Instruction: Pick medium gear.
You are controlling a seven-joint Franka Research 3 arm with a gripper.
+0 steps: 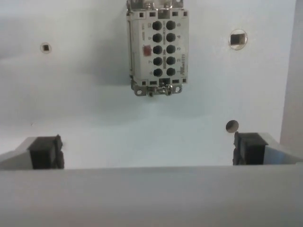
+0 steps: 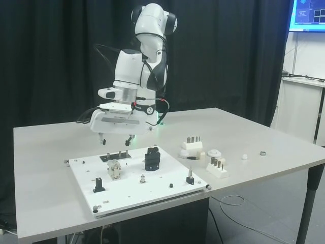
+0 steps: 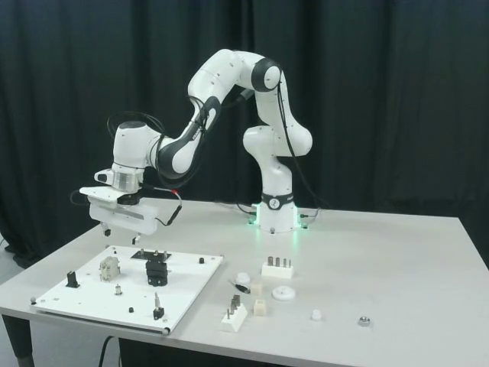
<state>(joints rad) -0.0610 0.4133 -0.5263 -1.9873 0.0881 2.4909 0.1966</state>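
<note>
A flat white gear [image 2: 214, 152] [image 3: 283, 292] lies on the grey table to the right of the white board [image 2: 152, 188] [image 3: 191, 294]. A smaller white round piece [image 2: 244, 157] [image 3: 315, 314] lies farther right; which of them is the medium gear I cannot tell. No gear shows in the wrist view. My gripper [image 1: 147, 149] [image 2: 117, 140] [image 3: 120, 235] hangs open and empty above the back part of the board, well away from the gears. Below it stands a white connector with black holes [image 1: 157, 47] [image 2: 114, 169] [image 3: 110, 267].
On the board stand a black block [image 2: 152, 158] [image 3: 157, 271] and several small black posts [image 2: 98, 185]. Two white blocks with pegs [image 2: 192, 145] [image 2: 217, 166] sit near the gears. A small metal ring [image 2: 263, 152] lies at the far right.
</note>
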